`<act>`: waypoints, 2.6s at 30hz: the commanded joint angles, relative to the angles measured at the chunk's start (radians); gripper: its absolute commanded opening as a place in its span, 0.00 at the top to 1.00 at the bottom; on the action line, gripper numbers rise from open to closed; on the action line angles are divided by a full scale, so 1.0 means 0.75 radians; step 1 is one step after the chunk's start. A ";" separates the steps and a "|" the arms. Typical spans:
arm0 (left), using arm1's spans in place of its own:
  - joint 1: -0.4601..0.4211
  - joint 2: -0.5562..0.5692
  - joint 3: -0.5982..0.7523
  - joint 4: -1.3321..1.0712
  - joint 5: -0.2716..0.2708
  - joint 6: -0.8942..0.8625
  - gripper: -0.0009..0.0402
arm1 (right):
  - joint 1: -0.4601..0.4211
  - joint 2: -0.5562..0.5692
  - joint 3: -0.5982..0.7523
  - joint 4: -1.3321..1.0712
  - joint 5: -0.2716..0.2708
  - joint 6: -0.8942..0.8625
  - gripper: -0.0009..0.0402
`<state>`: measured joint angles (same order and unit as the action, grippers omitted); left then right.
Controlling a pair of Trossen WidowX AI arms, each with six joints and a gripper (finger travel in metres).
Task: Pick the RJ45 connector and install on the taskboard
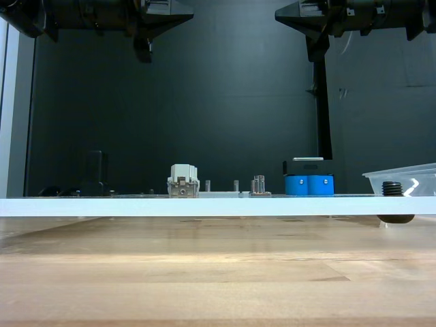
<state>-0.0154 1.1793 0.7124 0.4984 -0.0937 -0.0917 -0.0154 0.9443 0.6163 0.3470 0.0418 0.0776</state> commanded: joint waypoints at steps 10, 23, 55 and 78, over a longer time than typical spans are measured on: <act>0.001 0.001 0.001 0.001 0.000 0.000 0.98 | 0.001 0.000 0.000 0.002 0.000 -0.001 0.98; 0.001 0.001 0.001 0.001 0.000 0.000 0.98 | 0.001 0.000 0.000 0.004 -0.001 0.001 0.98; 0.000 0.001 0.001 0.001 0.000 0.000 0.98 | 0.320 -0.075 0.580 -2.002 0.013 0.192 0.97; 0.000 0.001 0.001 0.001 0.000 0.000 0.98 | 0.436 0.156 0.541 -2.311 0.099 0.355 0.65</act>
<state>-0.0154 1.1793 0.7128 0.4988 -0.0937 -0.0921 0.3099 1.0508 1.0336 -1.3888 0.1169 0.3408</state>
